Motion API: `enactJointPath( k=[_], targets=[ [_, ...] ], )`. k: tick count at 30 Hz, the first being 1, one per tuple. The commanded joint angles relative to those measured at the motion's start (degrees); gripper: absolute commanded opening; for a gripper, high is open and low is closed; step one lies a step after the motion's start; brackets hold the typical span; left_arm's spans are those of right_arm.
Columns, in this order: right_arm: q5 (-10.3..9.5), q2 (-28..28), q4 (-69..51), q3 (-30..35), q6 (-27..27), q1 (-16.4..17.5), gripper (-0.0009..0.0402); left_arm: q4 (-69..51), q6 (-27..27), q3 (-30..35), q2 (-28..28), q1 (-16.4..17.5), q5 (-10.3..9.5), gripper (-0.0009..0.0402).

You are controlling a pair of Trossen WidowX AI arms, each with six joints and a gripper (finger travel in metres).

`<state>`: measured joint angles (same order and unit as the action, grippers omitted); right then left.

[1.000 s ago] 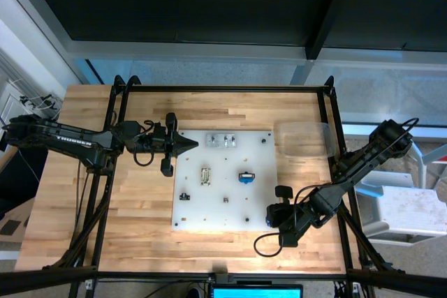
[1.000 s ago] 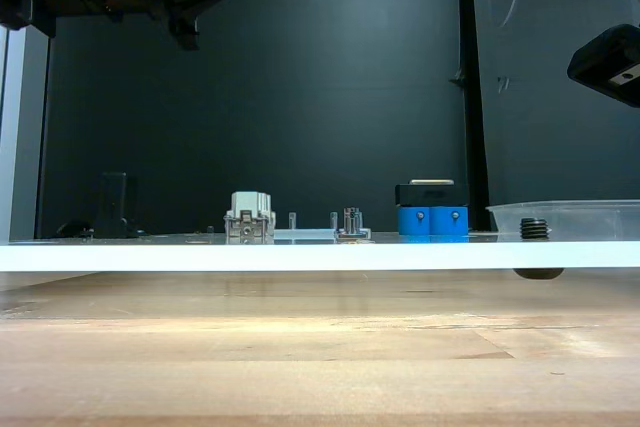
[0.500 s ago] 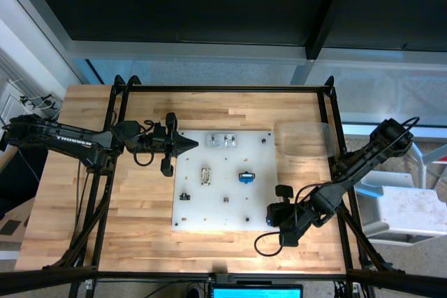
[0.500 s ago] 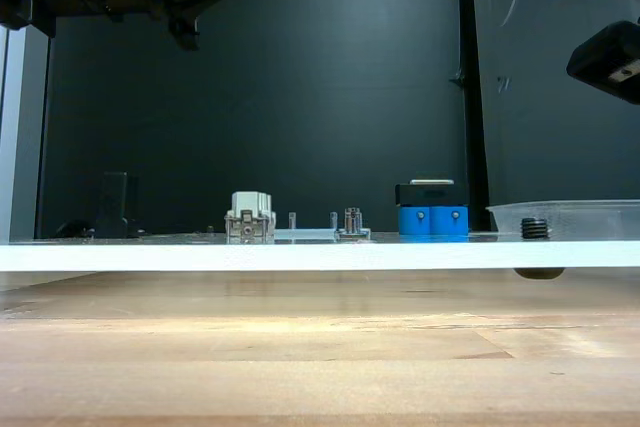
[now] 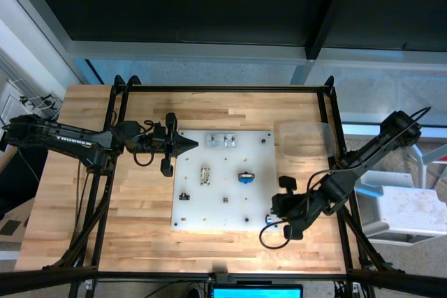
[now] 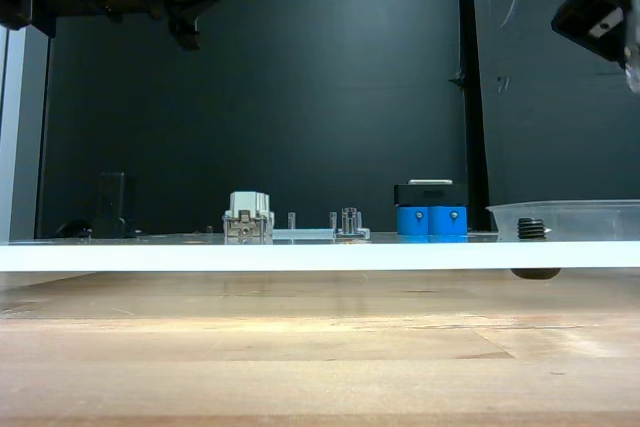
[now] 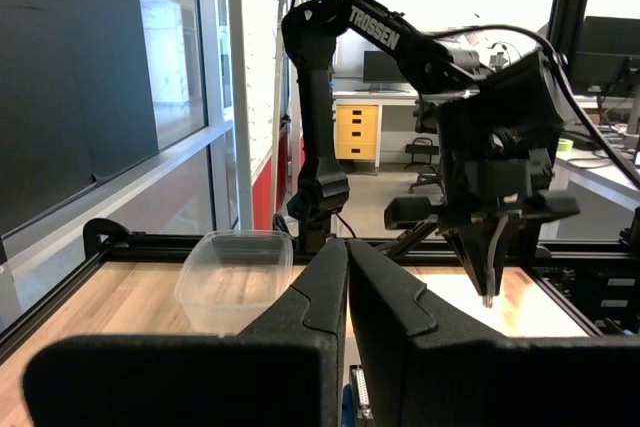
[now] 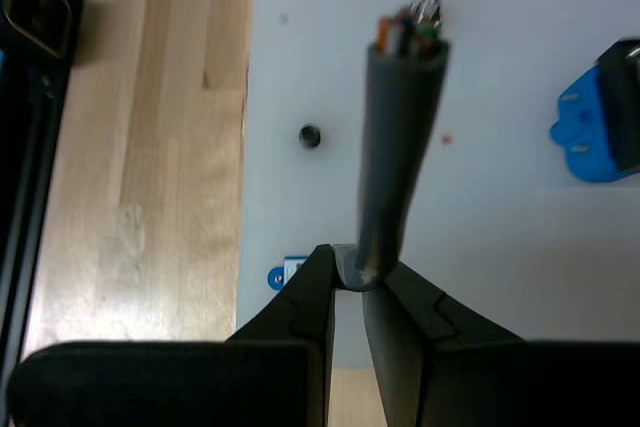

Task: Remove the rj45 connector and place it in the container

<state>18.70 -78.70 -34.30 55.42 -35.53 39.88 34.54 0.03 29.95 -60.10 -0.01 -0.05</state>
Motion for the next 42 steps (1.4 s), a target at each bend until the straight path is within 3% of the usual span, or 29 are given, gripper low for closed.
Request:
enactJointPath(
  k=[1, 9, 13, 14, 26, 30, 34, 38, 42],
  targets=[
    [-0.37, 2.47, -0.92, 0.33, 0.72, -0.98, 0.0, 0.0, -0.02, 0.0, -0.02, 0.0, 0.02, 0.0],
    [-0.68, 6.73, -7.89, 2.36, 2.16, -4.11, 0.0, 0.0, -0.02, 0.0, -0.02, 0.0, 0.0, 0.0],
    [-3.23, 8.96, -10.05, 1.55, 4.57, -8.07, 0.0, 0.0, -0.02, 0.0, -0.02, 0.0, 0.02, 0.0],
    [-3.93, 9.57, -10.54, 1.22, 5.07, -9.57, 0.0, 0.0, -0.02, 0.0, -0.02, 0.02, 0.0, 0.0],
    [-4.0, 14.91, -19.93, 0.83, 12.92, -30.38, 0.0, -0.02, -0.02, 0.0, -0.02, 0.0, 0.0, 0.0],
    [-5.35, 14.97, -23.39, 0.83, 15.58, -37.55, 0.0, 0.0, -0.02, 0.0, -0.02, 0.02, 0.02, 0.0],
    [-5.55, 14.97, -23.8, 0.83, 18.62, -42.6, 0.0, 0.0, -0.02, 0.0, 0.0, 0.0, 0.02, 0.0],
    [-8.37, 14.97, -24.63, 0.79, 21.46, -47.56, 0.0, 0.0, -0.02, 0.0, -0.02, 0.0, 0.02, 0.0],
    [-8.33, 14.97, -26.88, 0.74, 24.92, -52.52, 0.0, 0.0, -0.02, 0.0, 0.0, 0.0, 0.02, 0.0]
  ],
)
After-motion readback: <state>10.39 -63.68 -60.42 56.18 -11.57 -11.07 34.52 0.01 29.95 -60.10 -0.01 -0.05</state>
